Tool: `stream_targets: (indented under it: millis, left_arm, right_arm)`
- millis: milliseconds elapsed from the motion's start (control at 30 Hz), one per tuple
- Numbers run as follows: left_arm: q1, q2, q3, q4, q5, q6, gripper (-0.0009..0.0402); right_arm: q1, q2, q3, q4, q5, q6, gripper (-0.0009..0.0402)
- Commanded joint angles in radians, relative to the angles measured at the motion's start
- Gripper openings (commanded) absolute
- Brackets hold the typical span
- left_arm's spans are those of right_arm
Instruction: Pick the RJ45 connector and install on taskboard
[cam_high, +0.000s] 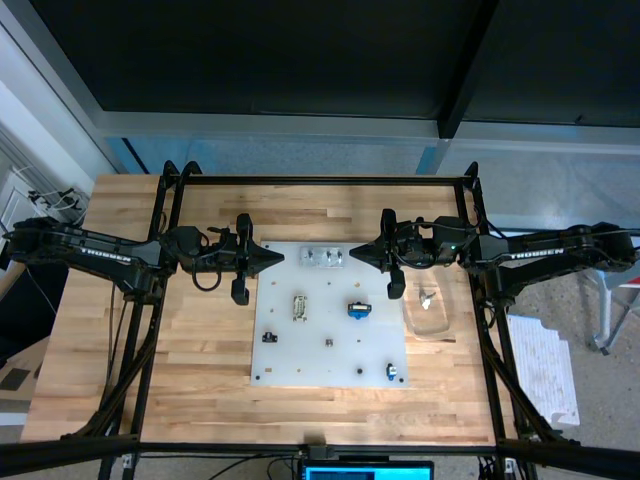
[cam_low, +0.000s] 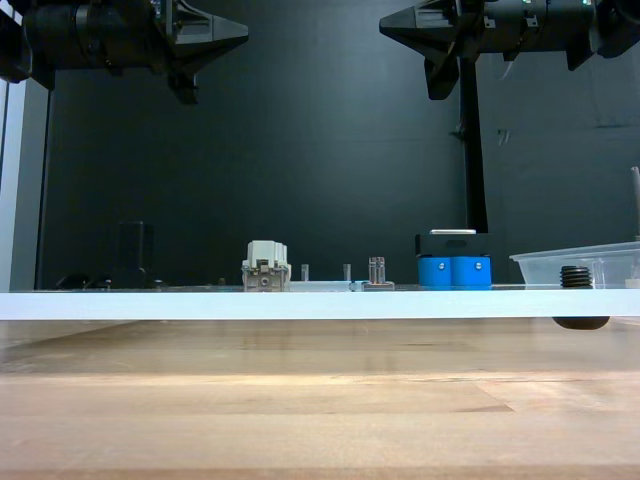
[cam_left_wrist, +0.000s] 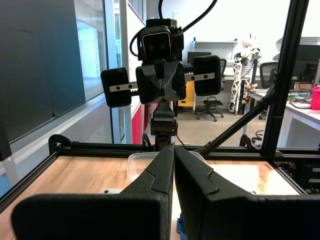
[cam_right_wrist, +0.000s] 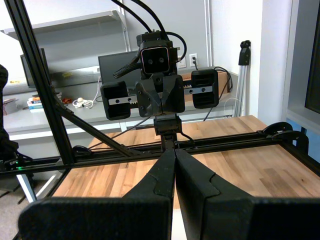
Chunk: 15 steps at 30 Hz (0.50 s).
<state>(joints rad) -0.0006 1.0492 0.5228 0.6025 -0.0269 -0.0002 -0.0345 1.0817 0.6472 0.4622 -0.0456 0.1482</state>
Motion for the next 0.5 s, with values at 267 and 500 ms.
stream_targets:
  millis: [267,500]
  left_arm:
    - [0.0,0.0,0.0,0.0,0.0,0.0,0.0]
    - [0.0,0.0,0.0,0.0,0.0,0.0,0.0]
  right_arm:
    - [0.0,0.0,0.0,0.0,0.0,0.0,0.0]
    - [0.001,-0.019,0.027,-0.053,-0.001,0.01,0.0]
